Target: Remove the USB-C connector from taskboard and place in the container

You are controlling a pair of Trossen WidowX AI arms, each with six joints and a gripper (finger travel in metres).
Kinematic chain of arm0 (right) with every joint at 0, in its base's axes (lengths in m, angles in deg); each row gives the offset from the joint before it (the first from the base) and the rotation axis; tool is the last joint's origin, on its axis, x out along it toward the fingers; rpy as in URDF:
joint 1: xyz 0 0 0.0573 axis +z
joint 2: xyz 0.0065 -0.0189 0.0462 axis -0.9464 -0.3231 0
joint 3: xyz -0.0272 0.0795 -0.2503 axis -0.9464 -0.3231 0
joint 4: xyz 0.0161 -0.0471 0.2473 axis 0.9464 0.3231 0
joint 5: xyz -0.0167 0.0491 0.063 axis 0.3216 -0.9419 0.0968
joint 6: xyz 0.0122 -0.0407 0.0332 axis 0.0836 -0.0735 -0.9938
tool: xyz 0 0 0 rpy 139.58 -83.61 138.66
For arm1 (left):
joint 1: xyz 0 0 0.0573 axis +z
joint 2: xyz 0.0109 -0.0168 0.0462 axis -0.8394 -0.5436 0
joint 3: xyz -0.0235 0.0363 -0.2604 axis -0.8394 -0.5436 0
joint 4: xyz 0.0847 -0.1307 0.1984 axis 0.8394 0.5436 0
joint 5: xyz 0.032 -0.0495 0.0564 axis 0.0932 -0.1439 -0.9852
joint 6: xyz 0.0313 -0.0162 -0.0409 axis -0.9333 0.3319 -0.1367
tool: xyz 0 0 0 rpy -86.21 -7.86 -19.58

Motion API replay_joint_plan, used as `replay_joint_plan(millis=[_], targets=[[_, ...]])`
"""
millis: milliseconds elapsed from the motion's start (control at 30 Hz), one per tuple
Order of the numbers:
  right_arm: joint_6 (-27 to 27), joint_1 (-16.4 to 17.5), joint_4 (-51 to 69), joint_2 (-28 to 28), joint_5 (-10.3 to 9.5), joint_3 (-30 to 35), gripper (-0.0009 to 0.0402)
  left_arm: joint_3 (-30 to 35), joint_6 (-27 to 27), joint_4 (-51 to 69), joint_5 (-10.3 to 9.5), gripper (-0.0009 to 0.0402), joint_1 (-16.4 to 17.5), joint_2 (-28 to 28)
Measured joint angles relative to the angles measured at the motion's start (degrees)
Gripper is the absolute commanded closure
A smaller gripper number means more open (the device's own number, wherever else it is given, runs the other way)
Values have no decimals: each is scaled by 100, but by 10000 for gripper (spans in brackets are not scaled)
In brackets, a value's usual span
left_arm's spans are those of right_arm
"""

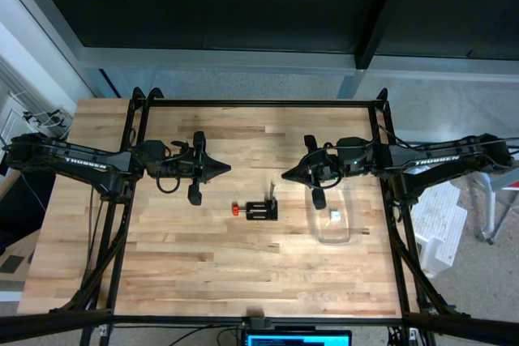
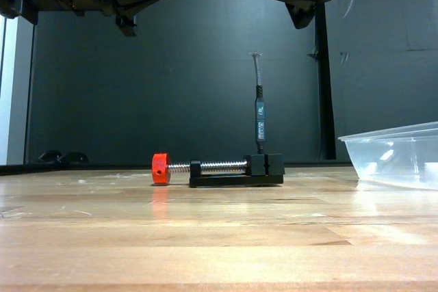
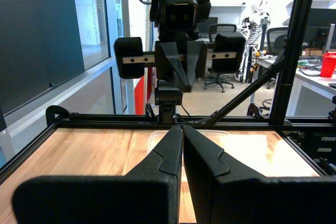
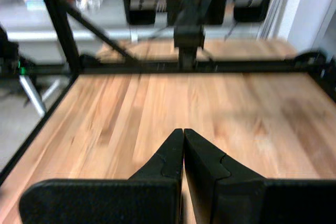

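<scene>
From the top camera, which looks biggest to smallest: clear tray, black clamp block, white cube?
1. container
2. taskboard
3. white cube, inside the container

Both hands hang shut above the table: left hand left of the taskboard, right hand near the container's far end.

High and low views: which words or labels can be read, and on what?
"TROSSEN": left arm, behind the shut left claw, raised left of the taskboard.
"TROSSEN": right arm, behind the shut right claw, raised right of it.
Marks on the USB-C connector: too small to read.
</scene>
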Motion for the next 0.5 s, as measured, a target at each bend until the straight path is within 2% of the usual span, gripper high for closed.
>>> replay_joint_plan(millis=[167, 300, 500], targets=[[11, 297, 1226, -72, 446, 455, 393, 2, 0, 2, 0, 393, 0, 0], [-7, 452, 2033, -328, 579, 846, 393, 0, 0, 0, 0, 393, 0, 0], [-9, 601, 2747, -772, 599, 1349, 393, 2, 0, 2, 0, 393, 0, 0]])
